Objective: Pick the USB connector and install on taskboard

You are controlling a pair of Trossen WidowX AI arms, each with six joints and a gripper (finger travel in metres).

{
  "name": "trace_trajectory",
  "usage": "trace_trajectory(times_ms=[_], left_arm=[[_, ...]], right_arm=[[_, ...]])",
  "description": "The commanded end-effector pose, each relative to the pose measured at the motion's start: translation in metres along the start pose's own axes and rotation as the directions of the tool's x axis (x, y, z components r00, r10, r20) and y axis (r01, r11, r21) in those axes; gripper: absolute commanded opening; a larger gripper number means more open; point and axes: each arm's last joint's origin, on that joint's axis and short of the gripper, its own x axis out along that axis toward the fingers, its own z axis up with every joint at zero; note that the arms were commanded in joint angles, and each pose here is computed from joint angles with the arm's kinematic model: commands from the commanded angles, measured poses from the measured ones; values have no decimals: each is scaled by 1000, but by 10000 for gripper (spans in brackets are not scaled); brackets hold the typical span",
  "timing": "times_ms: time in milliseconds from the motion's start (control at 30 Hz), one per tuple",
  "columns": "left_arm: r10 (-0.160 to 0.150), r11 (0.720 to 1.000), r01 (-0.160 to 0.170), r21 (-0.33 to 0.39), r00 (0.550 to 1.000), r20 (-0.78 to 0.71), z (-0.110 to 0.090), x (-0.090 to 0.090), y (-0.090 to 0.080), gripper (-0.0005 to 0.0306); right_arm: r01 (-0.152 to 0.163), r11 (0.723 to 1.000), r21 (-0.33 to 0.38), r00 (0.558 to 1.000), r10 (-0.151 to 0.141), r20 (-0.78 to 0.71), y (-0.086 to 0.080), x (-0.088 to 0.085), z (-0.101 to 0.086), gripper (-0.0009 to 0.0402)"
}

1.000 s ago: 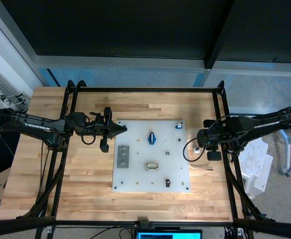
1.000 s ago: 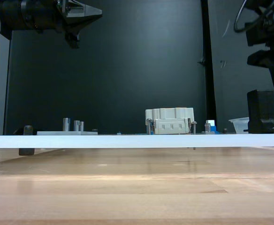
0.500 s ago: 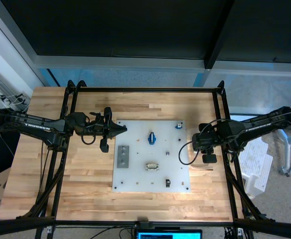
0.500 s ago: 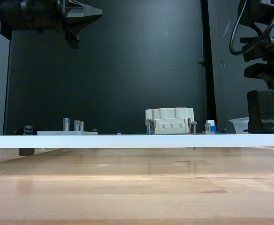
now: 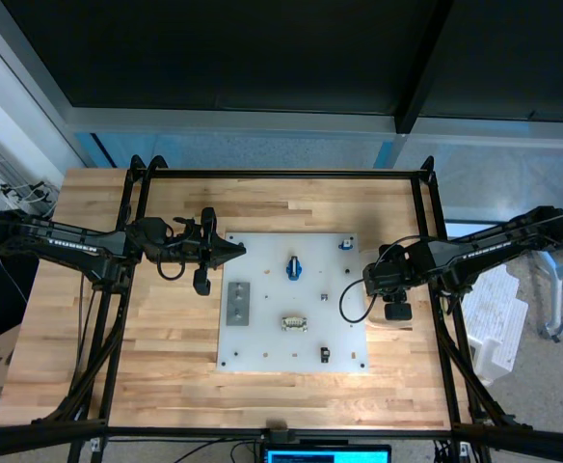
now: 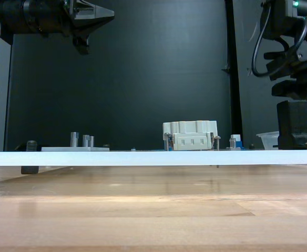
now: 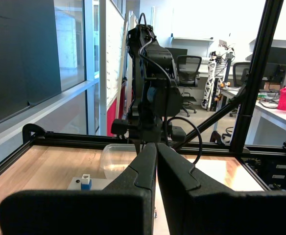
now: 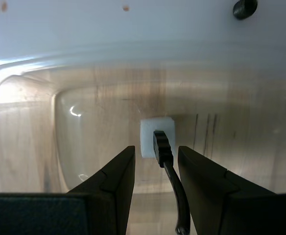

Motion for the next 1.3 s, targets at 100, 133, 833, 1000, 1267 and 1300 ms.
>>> trace_trajectory(times_ms=[100, 133, 833, 1000, 1267, 1300], left_arm=[[0, 1000, 0, 0, 1000, 0, 0, 0, 0, 0], [0, 1000, 0, 0, 1000, 0, 0, 0, 0, 0], [0, 1000, 0, 0, 1000, 0, 0, 0, 0, 0], [0, 1000, 0, 0, 1000, 0, 0, 0, 0, 0], [0, 1000, 0, 0, 1000, 0, 0, 0, 0, 0], [0, 1000, 0, 0, 1000, 0, 0, 0, 0, 0]], right_arm=[[14, 1000, 4, 1000, -14, -21, 0, 4, 1, 118], [17, 1000, 4, 1000, -17, -24, 0, 5, 2, 118], [30, 1000, 8, 998, -29, -54, 0, 10, 4, 46], [28, 1000, 7, 998, -27, -52, 0, 10, 4, 10], [18, 1000, 5, 999, -18, -49, 0, 9, 4, -1], [17, 1000, 5, 999, -17, -46, 0, 8, 3, 1]])
